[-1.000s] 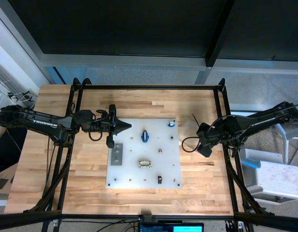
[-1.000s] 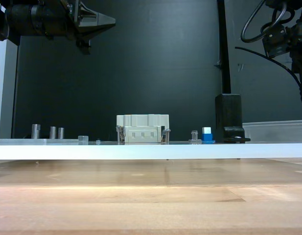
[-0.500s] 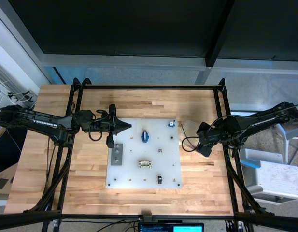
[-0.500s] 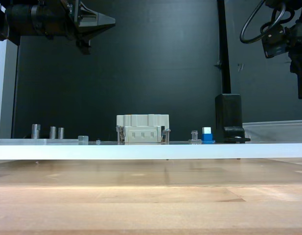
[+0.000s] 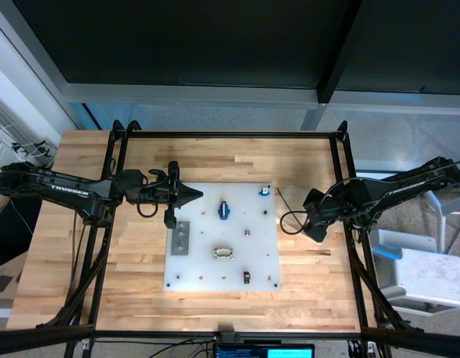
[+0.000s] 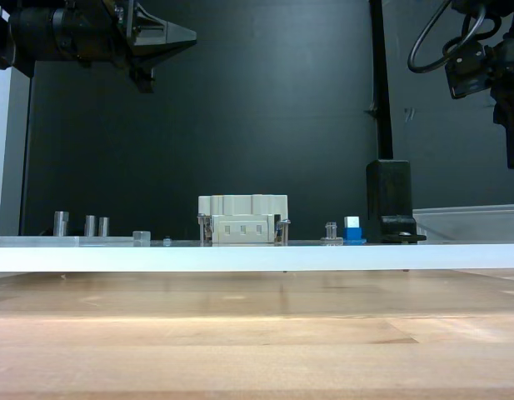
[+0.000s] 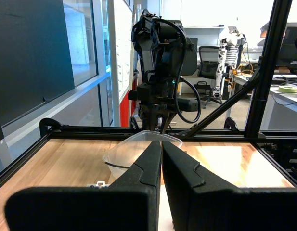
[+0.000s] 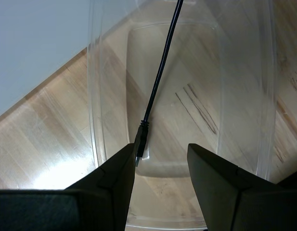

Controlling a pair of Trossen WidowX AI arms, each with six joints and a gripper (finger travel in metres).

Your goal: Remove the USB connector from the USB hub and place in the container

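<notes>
From above: finds the tiny dark USB connector with thin black cable (image 5: 282, 197) lying low across the clear shallow plastic container (image 5: 298, 195), not slanting upward as a second ago. Well apart from the small black boxy USB hub (image 5: 247, 277).

From worktop height: no more cable dangling under the right claw (image 6: 513, 142). Open air above the container (image 6: 465, 223) for lifting away.

Through the left wrist: left claw (image 7: 161, 159) clenched on nothing, parked high near the white board's (image 5: 207, 261) far left corner.

Through the right wrist: right claw (image 8: 160, 149) spread, released. Plug (image 8: 140, 139) just beside one finger, within the tub's walls. Likely delivered; best to rise straight, clear of the cable.
</notes>
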